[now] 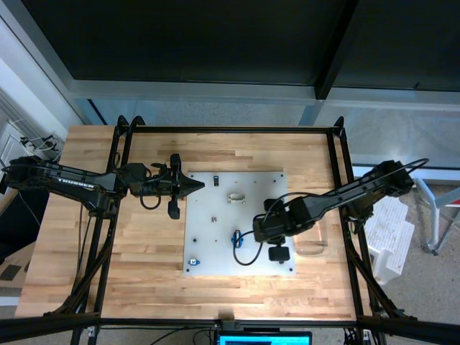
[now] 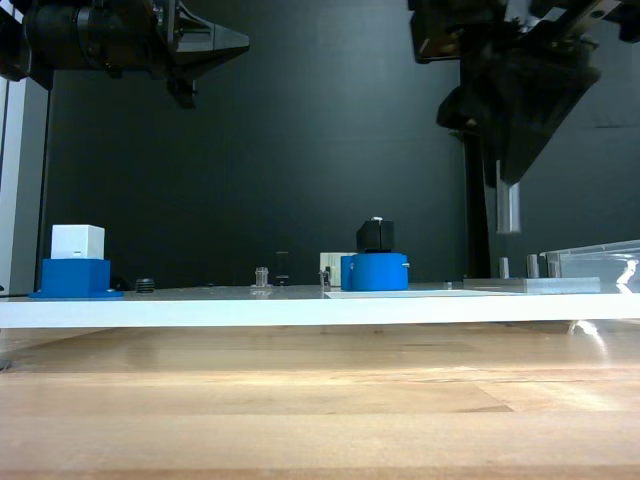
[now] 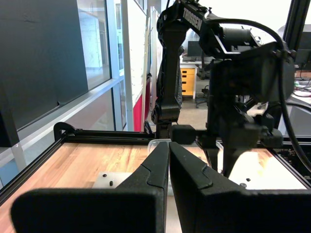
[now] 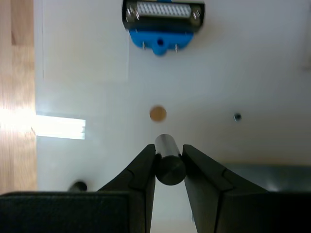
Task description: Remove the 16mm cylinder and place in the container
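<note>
16mm cylinder: pinched between the 2 fingertips of the right hand, out of the white board. an open socket shows beside it as a tan spot. in the low view it hangs upright, well above the board, over the grey plate near the board's right edge.

container: on the table against the board's right edge, just beside the right hand. not yet reached.

left hand: fingers pressed together, holding nothing. it is parked in the air over the board's left edge, toward the far-left corner.

risks, as judged:
- the grip is at the fingertips only, on smooth round metal. a quick swing to the right could let the cylinder slip or swivel, and a dropped one would roll across the board.
- 2 other pegs stand on the grey plate below. carrying low could knock them.
- the container wall is clear and hard to read. a low approach may clip the rim and shove it, and a high release may bounce the cylinder out.

writing: "trossen" on the left arm and again on the right arm. nothing legible on the blue connector.
</note>
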Robot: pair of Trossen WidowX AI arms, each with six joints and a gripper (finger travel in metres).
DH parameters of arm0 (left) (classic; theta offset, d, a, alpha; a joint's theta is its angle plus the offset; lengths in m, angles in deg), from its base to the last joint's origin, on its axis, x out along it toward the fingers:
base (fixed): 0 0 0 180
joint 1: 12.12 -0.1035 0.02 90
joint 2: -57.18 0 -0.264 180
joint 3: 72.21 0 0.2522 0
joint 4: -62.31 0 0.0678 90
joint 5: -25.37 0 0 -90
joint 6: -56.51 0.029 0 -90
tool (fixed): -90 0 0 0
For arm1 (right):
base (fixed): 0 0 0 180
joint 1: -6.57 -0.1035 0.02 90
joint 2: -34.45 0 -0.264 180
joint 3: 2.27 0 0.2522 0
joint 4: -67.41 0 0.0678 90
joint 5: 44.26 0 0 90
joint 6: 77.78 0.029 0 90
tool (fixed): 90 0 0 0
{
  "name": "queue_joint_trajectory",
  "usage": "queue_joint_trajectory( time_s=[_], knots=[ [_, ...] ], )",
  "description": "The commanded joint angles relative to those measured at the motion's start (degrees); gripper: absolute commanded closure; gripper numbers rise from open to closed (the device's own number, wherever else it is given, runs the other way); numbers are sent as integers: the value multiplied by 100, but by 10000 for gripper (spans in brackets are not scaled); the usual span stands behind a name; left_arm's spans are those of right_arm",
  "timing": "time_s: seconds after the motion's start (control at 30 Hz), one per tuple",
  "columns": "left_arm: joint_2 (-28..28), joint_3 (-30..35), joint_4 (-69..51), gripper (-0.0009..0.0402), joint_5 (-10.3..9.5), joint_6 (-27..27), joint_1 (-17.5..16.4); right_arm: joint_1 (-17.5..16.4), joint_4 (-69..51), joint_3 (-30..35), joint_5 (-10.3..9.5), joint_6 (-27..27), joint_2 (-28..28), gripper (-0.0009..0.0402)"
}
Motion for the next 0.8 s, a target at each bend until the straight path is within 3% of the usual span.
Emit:
queue_joint_trajectory(
  time_s=[0.03,0.37,0.8],
  knots=[
    [0,0,0,393,0,2,0,-52,-7,-295,11,61,-372,393],
    [0,0,0,393,0,2,-2,-269,-114,-1121,20,457,-1449,393],
    [0,0,0,393,0,2,0,-490,-584,-1899,35,911,-2378,393]
  ],
)
